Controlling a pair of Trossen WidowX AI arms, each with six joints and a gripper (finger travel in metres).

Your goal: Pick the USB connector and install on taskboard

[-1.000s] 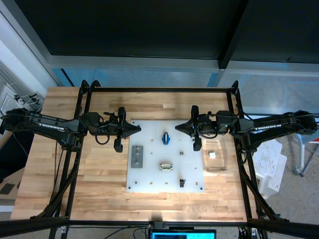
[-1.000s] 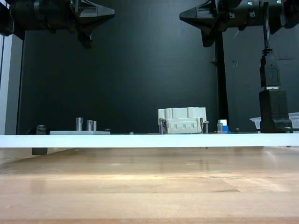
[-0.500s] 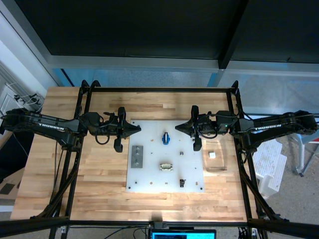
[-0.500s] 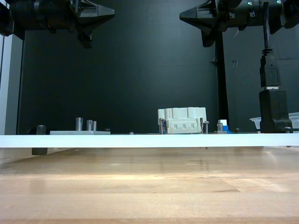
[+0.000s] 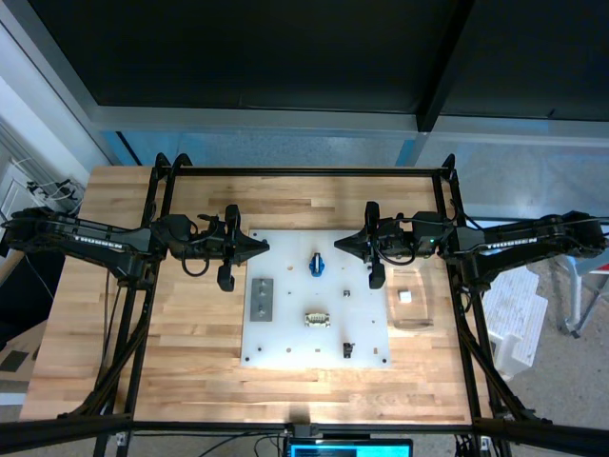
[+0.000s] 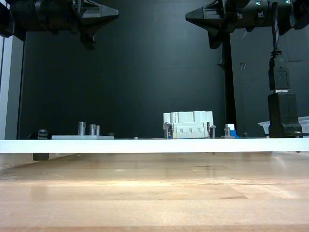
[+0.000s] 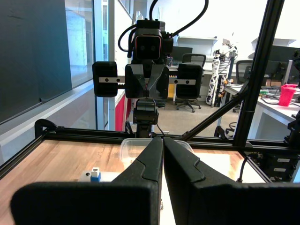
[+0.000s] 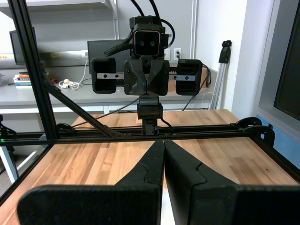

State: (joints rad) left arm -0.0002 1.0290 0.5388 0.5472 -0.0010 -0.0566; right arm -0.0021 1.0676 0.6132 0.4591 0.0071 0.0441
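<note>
The taskboard (image 5: 285, 345) is a white square plate in the middle of the wooden table; the low view shows its front edge (image 6: 145, 145). The black USB connector (image 5: 348, 348) stands upright on the board's near right part, and in the low view the USB connector (image 6: 281, 108) has a thin black cable rising from it. My left gripper (image 5: 266, 246) hovers high over the board's far left edge, shut on nothing. My right gripper (image 5: 338, 244) hovers high over the board's far side, also shut and empty. Both grippers are far from the connector. The wrist views show the left gripper (image 7: 163, 139) and right gripper (image 8: 164, 141) with fingers pressed together.
On the board sit a grey block (image 5: 261, 298), a blue part (image 5: 317, 264) and a beige multi-pin connector (image 5: 318, 319). A clear plastic tray (image 5: 419, 321) holding a small white cube (image 5: 405, 296) lies right of the board. A black frame (image 5: 304, 171) surrounds the table.
</note>
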